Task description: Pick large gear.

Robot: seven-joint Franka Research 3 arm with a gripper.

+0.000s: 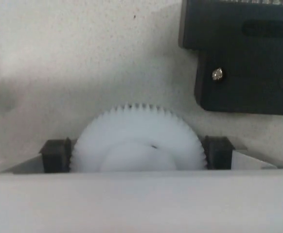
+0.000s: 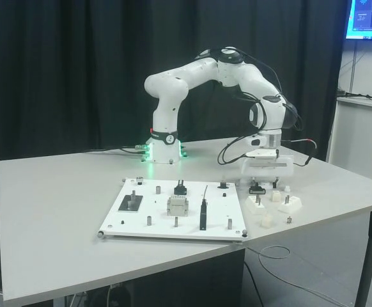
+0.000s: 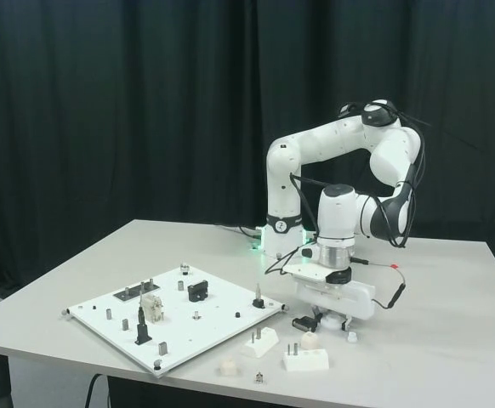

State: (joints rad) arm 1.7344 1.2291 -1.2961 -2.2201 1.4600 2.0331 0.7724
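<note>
I am watching the wrist view, where the large gear (image 1: 139, 141) is sitting flat on the desk (image 1: 59, 63) directly between the two black fingertips (image 1: 55, 154) of the tool (image 1: 139, 155). The pads are standing at the gear's nine and three o'clock, each right at the toothed rim, so I am judging the tool to be closed on the gear or about to be; whether the pads are pressing yet I cannot tell. The gear is round, so there is no long axis to line up; what I am checking is that the pinch line is running through the hub, and it appears to be. A black block (image 1: 243, 53) is lying near the gear at about one o'clock. In the first room view, the tool (image 2: 267, 174) is hanging low over the desk at three o'clock of the white board (image 2: 173, 217). I am reckoning a straight lift is next.
</note>
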